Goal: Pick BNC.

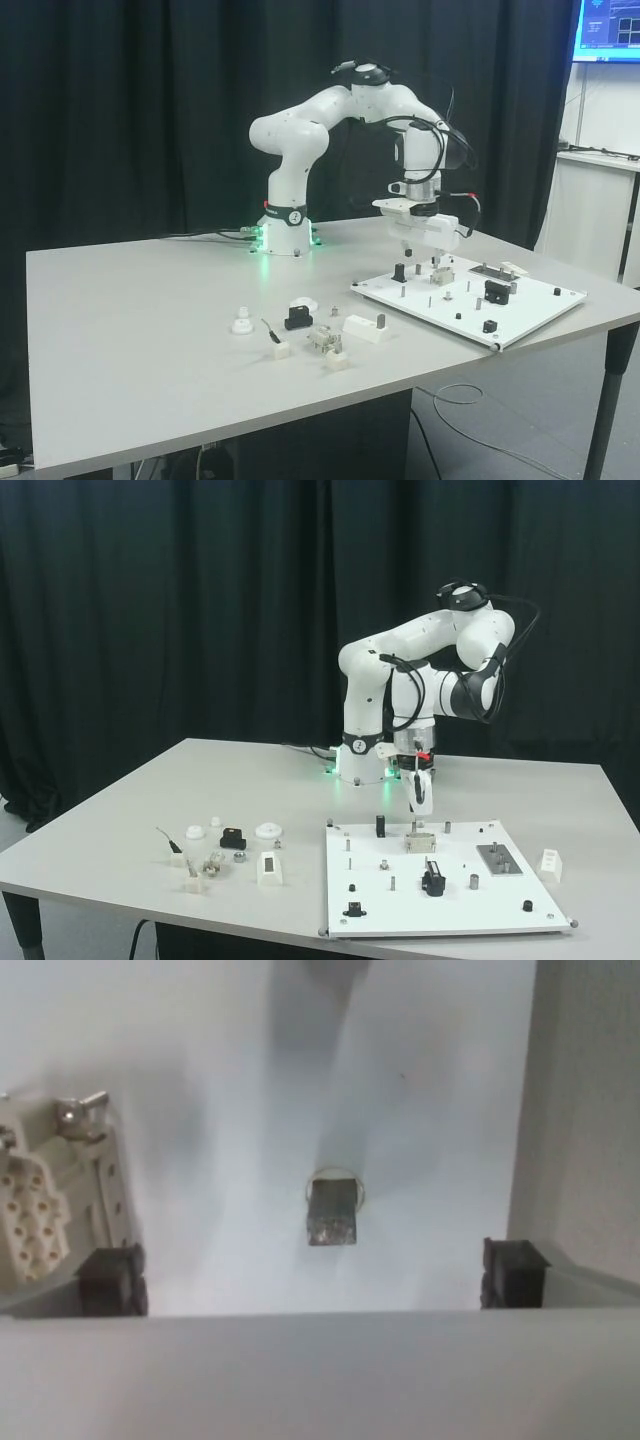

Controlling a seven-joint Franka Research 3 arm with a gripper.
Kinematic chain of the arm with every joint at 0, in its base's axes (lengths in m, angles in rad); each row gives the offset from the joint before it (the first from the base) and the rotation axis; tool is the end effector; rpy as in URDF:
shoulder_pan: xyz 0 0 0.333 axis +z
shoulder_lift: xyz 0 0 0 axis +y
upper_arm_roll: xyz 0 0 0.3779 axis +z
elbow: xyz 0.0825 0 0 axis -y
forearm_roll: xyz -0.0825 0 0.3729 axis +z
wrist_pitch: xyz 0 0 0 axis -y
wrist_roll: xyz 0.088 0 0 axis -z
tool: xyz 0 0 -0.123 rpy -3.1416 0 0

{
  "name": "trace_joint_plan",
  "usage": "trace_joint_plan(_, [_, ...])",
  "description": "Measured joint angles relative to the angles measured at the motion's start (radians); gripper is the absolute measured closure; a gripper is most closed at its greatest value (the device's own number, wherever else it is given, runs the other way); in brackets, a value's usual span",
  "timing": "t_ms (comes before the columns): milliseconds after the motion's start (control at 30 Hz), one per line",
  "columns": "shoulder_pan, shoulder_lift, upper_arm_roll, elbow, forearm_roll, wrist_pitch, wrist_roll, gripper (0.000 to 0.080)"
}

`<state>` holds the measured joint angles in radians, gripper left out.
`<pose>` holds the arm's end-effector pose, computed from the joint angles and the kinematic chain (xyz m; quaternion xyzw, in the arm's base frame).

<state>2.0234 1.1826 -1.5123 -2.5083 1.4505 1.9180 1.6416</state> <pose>0.3600 0.2417 0.2382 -0.4947 0.8684 0.0179 0.0291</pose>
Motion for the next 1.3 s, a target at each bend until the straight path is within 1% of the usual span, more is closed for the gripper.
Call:
trace_joint_plan(167, [0.001,0.000,-0.002,0.001,-0.005,0.007,0.000,0.0178])
trace_joint_plan(200, [0.001,0.000,-0.002,0.002,-0.005,0.009,0.001,0.0015])
trace_joint_plan(767, [0.001,0.000,-0.002,0.002,-0.009,0.042,0.001,0.0003])
trace_joint_plan(1067, [0.001,0.000,-0.004,0.002,-0.029,0.058,-0.008,0.0003])
trace_joint_plan(1300, [-0.001,0.000,-0.017,0.002,-0.052,0.065,-0.029,0.0003])
